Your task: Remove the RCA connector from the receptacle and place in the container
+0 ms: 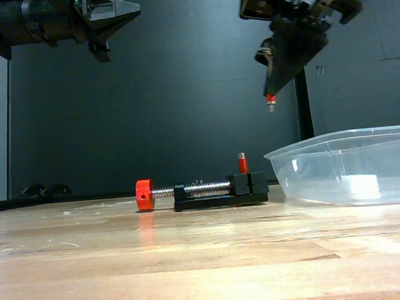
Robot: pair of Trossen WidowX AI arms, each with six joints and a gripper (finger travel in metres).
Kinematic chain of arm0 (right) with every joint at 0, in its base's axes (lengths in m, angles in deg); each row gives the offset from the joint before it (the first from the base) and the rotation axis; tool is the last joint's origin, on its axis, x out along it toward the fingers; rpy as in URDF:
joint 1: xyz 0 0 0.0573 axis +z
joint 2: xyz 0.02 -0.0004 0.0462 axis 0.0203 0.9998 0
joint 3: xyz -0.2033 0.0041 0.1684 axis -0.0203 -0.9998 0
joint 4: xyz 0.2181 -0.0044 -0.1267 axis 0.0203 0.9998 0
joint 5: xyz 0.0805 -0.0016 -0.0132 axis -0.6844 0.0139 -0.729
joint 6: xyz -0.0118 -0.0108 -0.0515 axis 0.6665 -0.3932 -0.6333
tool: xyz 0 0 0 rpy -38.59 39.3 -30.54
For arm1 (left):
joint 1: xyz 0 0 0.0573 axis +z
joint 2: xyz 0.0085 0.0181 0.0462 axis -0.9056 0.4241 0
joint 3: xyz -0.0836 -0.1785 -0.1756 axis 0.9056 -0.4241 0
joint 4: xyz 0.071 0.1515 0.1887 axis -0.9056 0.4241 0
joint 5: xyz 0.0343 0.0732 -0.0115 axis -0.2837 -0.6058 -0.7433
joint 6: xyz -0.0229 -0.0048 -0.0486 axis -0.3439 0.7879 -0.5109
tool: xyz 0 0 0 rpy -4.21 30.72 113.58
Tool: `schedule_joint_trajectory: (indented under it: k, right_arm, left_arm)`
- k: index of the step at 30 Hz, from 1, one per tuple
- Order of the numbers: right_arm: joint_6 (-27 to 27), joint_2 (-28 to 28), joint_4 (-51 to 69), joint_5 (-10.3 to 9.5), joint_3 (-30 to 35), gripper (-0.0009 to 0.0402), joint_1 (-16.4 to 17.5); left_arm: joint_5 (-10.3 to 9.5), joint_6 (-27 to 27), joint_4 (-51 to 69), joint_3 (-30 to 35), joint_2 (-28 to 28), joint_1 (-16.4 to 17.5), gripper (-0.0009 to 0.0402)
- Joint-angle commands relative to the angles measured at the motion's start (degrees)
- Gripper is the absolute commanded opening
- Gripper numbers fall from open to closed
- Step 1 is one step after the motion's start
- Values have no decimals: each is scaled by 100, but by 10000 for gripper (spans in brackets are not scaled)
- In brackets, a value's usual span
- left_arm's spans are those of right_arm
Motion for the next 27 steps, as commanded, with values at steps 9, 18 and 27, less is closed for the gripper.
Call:
schedule_joint_trajectory:
  k: [9, 18, 27]
  right_arm:
    - [310, -623, 63, 7, -820, 0, 39]
    - [363, -629, 337, 2, -1139, 0, 61]
    - [511, -629, 348, 2, -1368, 0, 83]
  left_arm:
    - [2, 0, -2, 2, 2, 0, 0]
    - [2, 0, -2, 2, 2, 2, 0]
    - [2, 0, -2, 2, 2, 0, 0]
